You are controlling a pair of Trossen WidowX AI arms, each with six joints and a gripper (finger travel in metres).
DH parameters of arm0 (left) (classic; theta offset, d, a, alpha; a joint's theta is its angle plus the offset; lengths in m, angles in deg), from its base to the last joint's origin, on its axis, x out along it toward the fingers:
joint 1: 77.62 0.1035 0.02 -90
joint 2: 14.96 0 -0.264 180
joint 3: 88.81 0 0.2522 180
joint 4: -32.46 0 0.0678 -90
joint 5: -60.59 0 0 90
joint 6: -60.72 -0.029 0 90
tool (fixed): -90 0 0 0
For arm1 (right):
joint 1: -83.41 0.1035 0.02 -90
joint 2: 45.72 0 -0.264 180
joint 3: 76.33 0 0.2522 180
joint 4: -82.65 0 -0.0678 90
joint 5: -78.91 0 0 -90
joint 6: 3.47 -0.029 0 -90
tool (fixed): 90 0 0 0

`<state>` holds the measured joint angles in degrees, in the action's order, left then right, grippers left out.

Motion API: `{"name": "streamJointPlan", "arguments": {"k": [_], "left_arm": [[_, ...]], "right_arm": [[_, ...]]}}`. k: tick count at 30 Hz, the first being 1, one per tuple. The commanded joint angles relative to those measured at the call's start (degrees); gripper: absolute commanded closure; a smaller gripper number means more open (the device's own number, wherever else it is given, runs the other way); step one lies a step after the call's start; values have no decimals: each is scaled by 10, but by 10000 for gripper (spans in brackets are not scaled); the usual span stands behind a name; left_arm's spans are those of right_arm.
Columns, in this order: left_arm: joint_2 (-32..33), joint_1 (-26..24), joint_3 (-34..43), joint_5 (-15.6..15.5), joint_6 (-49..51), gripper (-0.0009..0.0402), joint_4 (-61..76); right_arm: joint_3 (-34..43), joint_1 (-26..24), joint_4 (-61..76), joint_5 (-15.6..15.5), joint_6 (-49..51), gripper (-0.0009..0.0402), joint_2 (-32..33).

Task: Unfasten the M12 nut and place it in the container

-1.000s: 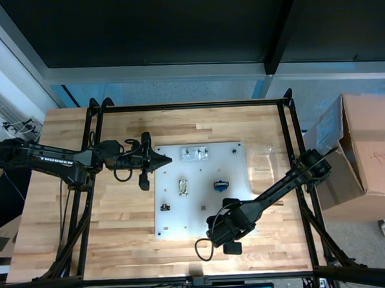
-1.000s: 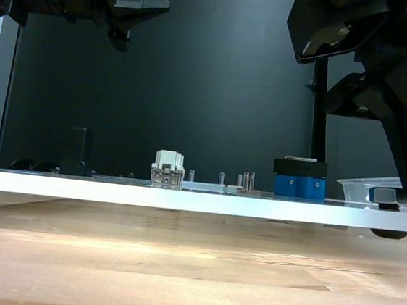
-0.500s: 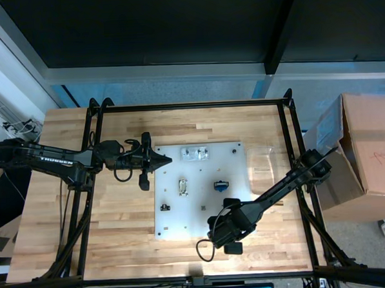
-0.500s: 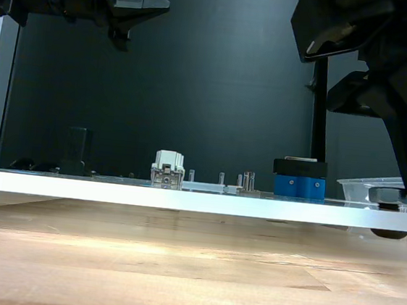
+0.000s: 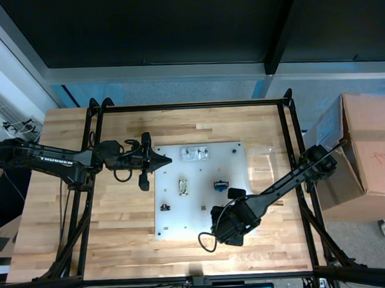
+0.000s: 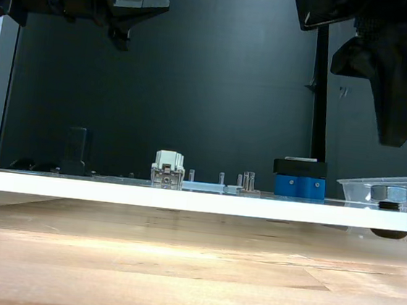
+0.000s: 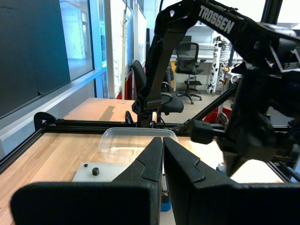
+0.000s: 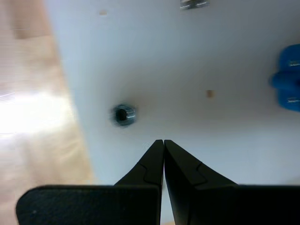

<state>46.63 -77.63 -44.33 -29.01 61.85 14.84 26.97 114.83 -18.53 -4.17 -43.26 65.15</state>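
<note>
- Jaws of the right gripper [image 8: 163, 143] press together, black tapered tips empty.
- Below them, slightly aside, the silver hexagonal M12 nut [image 8: 123, 114] sits on its stud [image 6: 387, 205] on the smooth white board [image 8: 197, 56].
- Left gripper [image 7: 162, 139], well away, is likewise pinched together, empty.

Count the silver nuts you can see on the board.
1. The nut sits on its stud near the board's near right edge. Right gripper hovers shut above it; left gripper hangs shut over the board's far left corner. Others may be hidden.
</note>
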Motion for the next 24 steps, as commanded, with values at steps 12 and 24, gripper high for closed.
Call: {"name": "streamJointPlan", "arguments": {"k": [12,24], "left_arm": [[0,0,0,0,0,393,0],[0,0,0,0,0,393,0]], "right_arm": [[5,0,-54,-96,63,393,29],[-32,-6,-88,-95,88,393,40]]}}
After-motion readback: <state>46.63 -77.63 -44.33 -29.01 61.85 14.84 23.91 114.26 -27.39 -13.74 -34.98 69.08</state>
